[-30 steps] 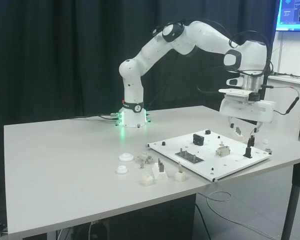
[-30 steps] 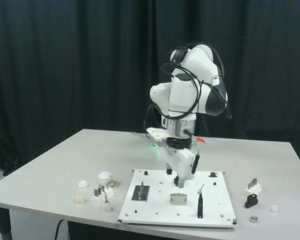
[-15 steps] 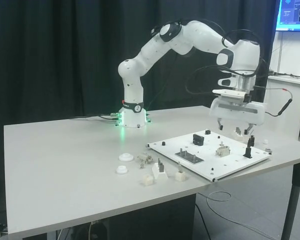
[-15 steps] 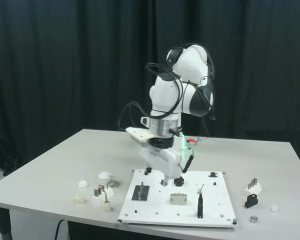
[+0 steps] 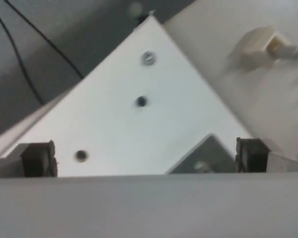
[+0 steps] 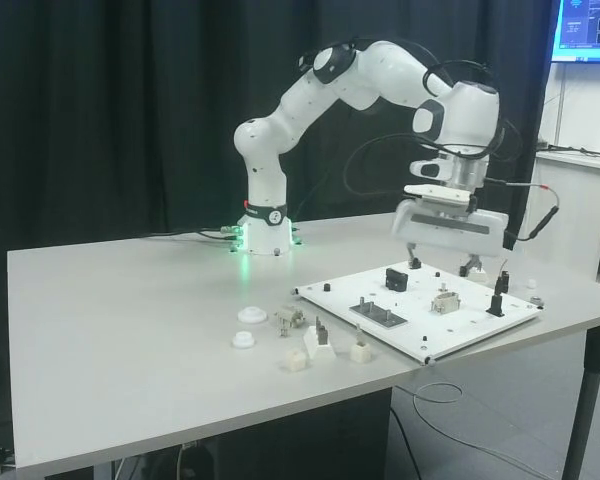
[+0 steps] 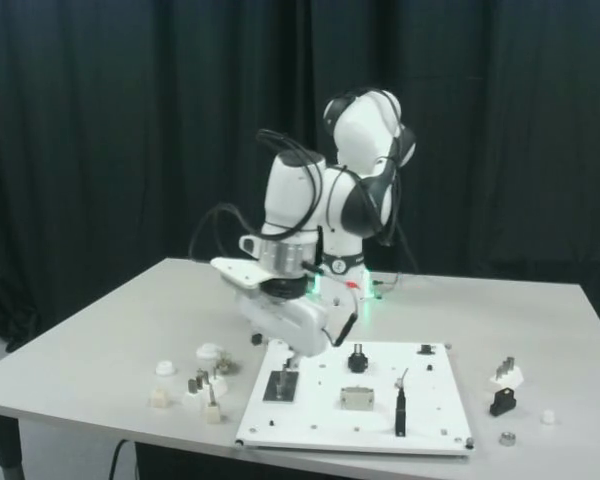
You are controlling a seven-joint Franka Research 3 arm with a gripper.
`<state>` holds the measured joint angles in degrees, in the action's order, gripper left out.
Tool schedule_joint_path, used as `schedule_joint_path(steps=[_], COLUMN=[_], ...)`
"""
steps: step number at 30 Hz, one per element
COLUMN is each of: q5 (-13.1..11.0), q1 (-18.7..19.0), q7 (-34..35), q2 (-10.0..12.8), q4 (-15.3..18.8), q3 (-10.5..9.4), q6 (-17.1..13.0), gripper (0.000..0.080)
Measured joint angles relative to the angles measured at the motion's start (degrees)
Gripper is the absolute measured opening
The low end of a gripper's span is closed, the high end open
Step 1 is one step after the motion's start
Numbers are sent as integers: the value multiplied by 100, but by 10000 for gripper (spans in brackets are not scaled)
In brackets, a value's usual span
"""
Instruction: Pick Ethernet.
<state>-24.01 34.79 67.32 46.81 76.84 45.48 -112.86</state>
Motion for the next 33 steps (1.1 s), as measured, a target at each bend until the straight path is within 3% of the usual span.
schedule_joint_path(steps=[12,19,25,33], q5=[77,148,384,727], q1=[-355,-573,-890,-1550], q7=[-1488,-2248,-2925,-3808], q2=[-23,-165,-398,-737], q4=[213,403,560,791], q3=[-5,-88,-402,-1219], q6=[8,-6,-77,-467], gripper=[800,800,800,800])
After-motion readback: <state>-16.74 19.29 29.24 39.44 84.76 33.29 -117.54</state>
